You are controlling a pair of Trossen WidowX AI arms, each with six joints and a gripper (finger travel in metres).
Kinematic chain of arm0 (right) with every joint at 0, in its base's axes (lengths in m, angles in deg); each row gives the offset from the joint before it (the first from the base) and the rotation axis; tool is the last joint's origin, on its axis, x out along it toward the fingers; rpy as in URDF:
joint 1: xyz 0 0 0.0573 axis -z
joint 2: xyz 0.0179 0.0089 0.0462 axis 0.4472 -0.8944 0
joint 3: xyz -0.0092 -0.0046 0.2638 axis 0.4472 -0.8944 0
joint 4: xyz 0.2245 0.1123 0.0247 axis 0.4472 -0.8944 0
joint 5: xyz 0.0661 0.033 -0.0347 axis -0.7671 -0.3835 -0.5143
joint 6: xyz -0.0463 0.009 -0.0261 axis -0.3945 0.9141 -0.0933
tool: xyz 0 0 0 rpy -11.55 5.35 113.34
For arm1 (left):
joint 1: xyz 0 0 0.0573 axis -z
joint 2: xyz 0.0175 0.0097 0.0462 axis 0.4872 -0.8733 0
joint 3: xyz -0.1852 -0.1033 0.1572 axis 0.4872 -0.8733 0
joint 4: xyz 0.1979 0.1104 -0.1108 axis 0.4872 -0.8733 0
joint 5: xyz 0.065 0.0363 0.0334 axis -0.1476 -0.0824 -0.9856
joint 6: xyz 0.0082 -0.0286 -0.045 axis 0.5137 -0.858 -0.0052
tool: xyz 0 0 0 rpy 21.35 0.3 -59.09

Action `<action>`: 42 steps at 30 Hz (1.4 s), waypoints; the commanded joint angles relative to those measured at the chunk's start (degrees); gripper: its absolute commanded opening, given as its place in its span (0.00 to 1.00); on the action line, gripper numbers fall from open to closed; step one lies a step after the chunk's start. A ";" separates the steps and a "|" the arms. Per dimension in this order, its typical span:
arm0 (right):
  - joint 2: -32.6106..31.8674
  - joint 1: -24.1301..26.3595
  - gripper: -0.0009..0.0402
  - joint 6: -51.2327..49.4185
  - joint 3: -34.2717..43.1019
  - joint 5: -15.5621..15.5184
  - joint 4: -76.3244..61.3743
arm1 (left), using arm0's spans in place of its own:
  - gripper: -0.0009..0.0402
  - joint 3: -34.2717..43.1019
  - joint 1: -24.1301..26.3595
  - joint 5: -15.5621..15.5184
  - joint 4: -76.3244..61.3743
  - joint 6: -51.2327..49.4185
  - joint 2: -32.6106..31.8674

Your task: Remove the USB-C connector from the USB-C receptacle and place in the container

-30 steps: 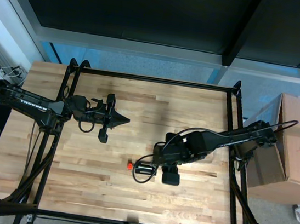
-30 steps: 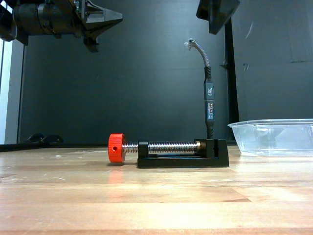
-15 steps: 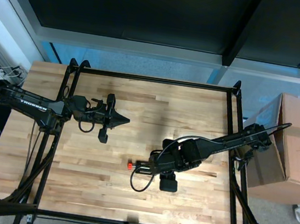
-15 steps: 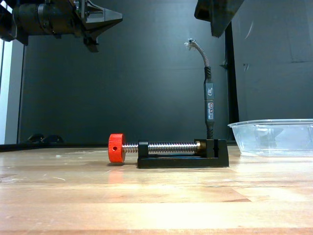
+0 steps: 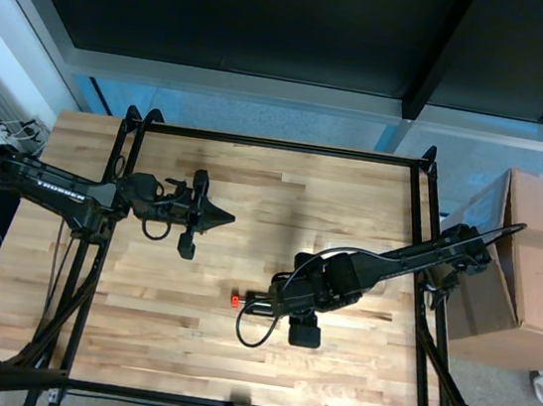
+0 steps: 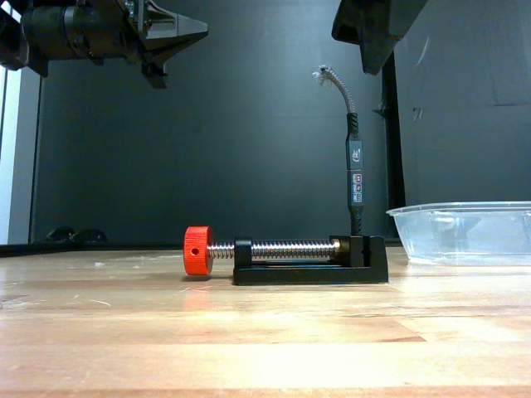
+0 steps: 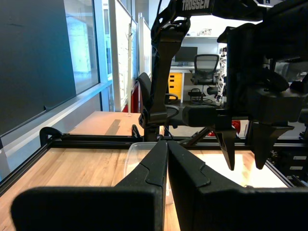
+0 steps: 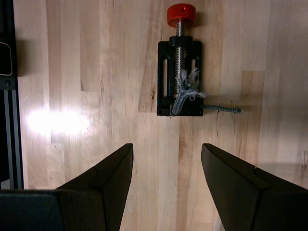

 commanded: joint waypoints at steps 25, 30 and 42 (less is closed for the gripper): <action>0.02 -0.24 0.47 1.57 -14.84 0.02 16.98 | 0.02 0.02 -0.02 0.00 0.02 0.02 -0.02; 0.02 -0.24 0.35 1.66 -17.70 0.22 20.61 | 0.02 0.02 0.00 0.00 0.02 0.02 -0.02; 0.02 -0.11 0.04 1.36 -19.17 3.06 21.59 | 0.02 0.02 -0.02 0.00 0.00 0.02 -0.02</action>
